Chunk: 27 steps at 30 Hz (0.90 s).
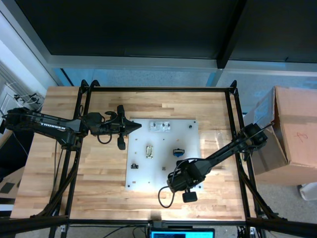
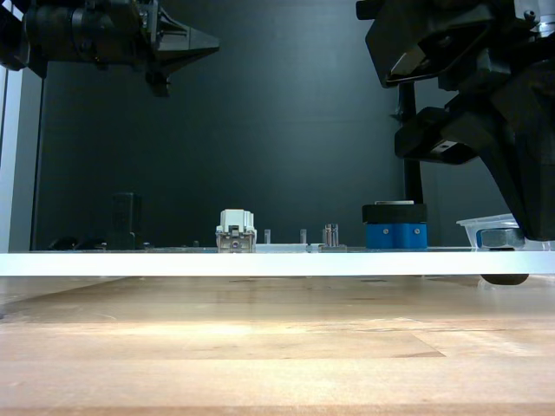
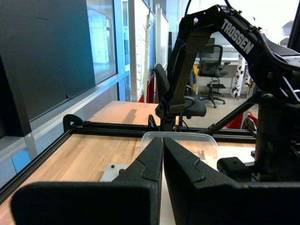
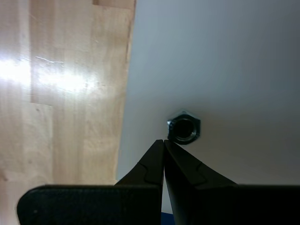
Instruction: Unfasten the M12 nut and place it in the container
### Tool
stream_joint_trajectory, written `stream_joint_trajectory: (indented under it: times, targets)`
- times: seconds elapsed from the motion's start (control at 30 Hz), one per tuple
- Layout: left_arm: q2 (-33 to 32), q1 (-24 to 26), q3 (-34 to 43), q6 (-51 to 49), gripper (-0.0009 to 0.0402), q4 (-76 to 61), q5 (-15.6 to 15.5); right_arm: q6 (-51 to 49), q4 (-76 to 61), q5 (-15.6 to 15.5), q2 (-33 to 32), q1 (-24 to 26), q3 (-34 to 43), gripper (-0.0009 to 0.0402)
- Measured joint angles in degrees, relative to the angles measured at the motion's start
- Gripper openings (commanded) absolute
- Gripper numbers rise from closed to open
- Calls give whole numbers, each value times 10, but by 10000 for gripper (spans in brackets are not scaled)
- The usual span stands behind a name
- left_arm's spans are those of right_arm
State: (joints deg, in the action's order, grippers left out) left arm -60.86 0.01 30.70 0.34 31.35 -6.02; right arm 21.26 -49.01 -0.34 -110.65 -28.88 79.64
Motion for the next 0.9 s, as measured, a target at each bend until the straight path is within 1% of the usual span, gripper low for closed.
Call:
stream_joint_trajectory:
  times: [0.03,0.07,0.1,0.13,0.23,0.33,0.4,0.43,0.6,0.67,0.7,0.9]
  targets:
    - [0,0,0,0,0,0,0,6,-7,31,0,0,0,0]
    - [0,0,0,0,0,0,0,21,-14,71,1,-2,0,0]
    - [0,0,0,0,0,0,0,33,-16,99,3,-1,0,0]
    - [0,0,0,0,0,0,0,38,-26,111,6,1,1,0]
    - [0,0,0,0,0,0,0,41,-45,117,13,4,7,0]
    - [0,0,0,0,0,0,0,52,-56,109,14,1,8,0]
    - [0,0,0,0,0,0,0,55,-55,88,17,2,9,0]
    - [0,0,0,0,0,0,0,55,-54,76,18,3,9,0]
    - [0,0,0,0,0,0,0,57,-49,-16,23,2,19,0]
    - [0,0,0,0,0,0,0,57,-43,-36,24,0,24,0]
    - [0,0,0,0,0,0,0,57,-39,-40,24,0,25,0]
    - [0,0,0,0,0,0,0,54,-18,-40,10,0,23,0]
